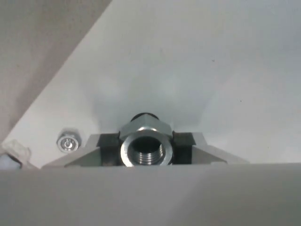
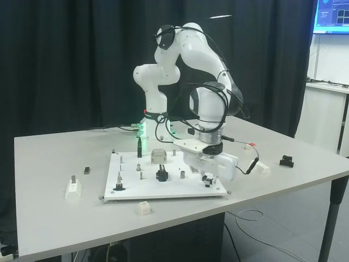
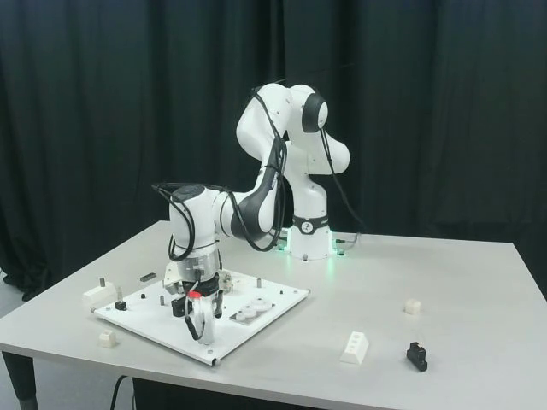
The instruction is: Insert bolt 4.
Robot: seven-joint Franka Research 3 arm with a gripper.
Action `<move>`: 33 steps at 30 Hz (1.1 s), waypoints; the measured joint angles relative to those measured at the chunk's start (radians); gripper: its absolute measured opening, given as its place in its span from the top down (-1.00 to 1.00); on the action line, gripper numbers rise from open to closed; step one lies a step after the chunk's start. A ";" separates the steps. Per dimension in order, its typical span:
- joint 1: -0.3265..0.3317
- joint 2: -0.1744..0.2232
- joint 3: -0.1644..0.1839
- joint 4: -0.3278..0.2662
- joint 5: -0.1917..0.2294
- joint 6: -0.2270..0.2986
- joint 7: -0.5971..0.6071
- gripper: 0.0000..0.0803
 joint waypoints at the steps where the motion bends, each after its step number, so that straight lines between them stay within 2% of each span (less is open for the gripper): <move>1: 0.000 -0.001 0.000 -0.002 0.000 0.003 0.010 0.44; 15: 0.005 -0.006 -0.003 -0.013 0.000 0.017 0.071 0.44; 33: 0.012 -0.006 -0.009 -0.014 -0.003 0.021 0.075 0.44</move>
